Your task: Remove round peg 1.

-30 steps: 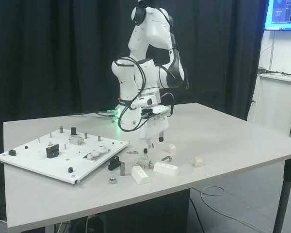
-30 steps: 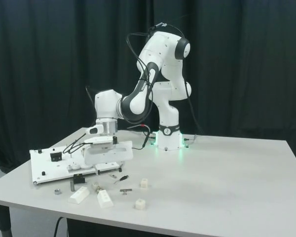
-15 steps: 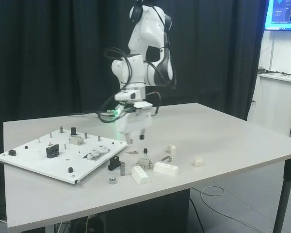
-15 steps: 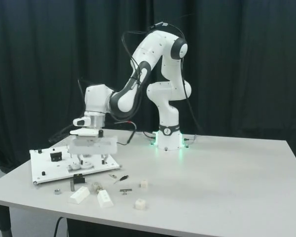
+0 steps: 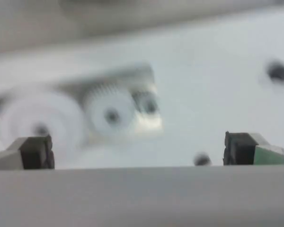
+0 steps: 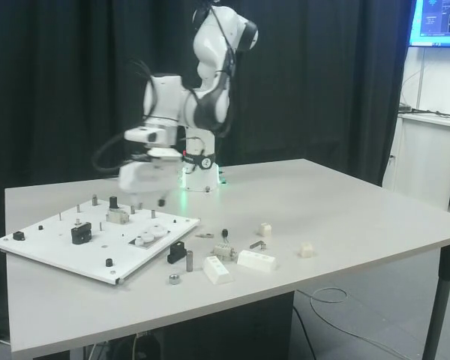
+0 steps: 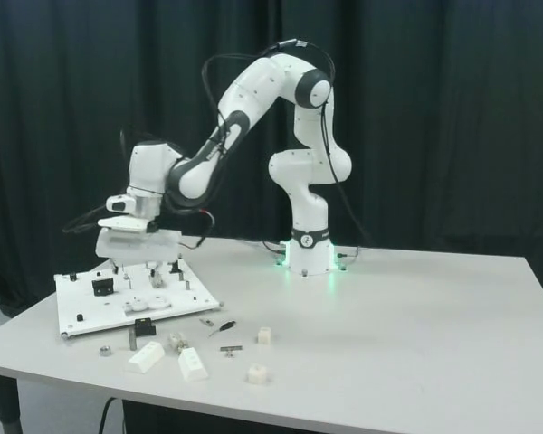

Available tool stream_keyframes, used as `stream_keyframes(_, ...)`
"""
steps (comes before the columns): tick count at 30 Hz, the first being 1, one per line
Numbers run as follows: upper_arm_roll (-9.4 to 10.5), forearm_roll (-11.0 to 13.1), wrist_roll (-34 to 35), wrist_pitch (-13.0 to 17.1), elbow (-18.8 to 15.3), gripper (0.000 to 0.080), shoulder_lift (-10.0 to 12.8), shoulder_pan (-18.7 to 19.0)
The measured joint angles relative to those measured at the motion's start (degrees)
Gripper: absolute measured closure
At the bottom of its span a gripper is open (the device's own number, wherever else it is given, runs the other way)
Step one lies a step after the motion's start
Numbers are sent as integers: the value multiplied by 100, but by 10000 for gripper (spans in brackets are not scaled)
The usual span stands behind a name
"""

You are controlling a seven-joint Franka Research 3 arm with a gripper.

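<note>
Black pads tip the two fingers of the white robot gripper [image 5: 137, 151], and the jaws stand wide apart with nothing between them. The gripper [image 6: 148, 196] hangs in the air above the white square assembly board [image 6: 60, 251], not touching it. In the wrist view two white toothed plastic gears [image 5: 109, 111] lie directly below, side by side on a grey metal plate set into the board.

The board lies flat on the grey desk [image 6: 345, 210], at the end far from the arm's base. In the first room view it carries one black block [image 6: 80, 235], one short black round knob [image 6: 113, 202] standing upright, and several thin grey upright metal pegs [image 6: 94, 199] near its far edge. Which of these pegs is round peg 1 I cannot tell, but all of them stand in the board, and none is in the jaws.

On the desk beside the board lie loose parts: two long white plastic blocks [image 6: 217, 270], near each other, two small white cubes [image 6: 307, 249], well apart, one black rectangular part [image 6: 177, 252] just beside the board's edge, and one grey metal nut [image 6: 175, 279]. At the arm's base a green light [image 7: 283, 262] glows.
</note>
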Motion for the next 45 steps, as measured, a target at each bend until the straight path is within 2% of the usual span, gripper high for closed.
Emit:
stream_keyframes(6, -117, -43, -550, 0, 2, 3, 0, -516)
stream_keyframes(11, -133, -43, -1009, 0, 30, 3, 0, -1017)
stream_keyframes(25, 12, -21, -2182, -367, 254, 3, 40, -2231)
stream_keyframes(30, 189, 10, -2677, -410, 324, 3, 85, -2617)
stream_keyframes(36, 523, 58, -3306, -417, 462, 3, 185, -3107)
stream_keyframes(41, 828, 114, -3548, -465, 681, 3, 370, -3499)
stream_keyframes(45, 1037, 118, -3600, -621, 935, 3, 581, -3768)
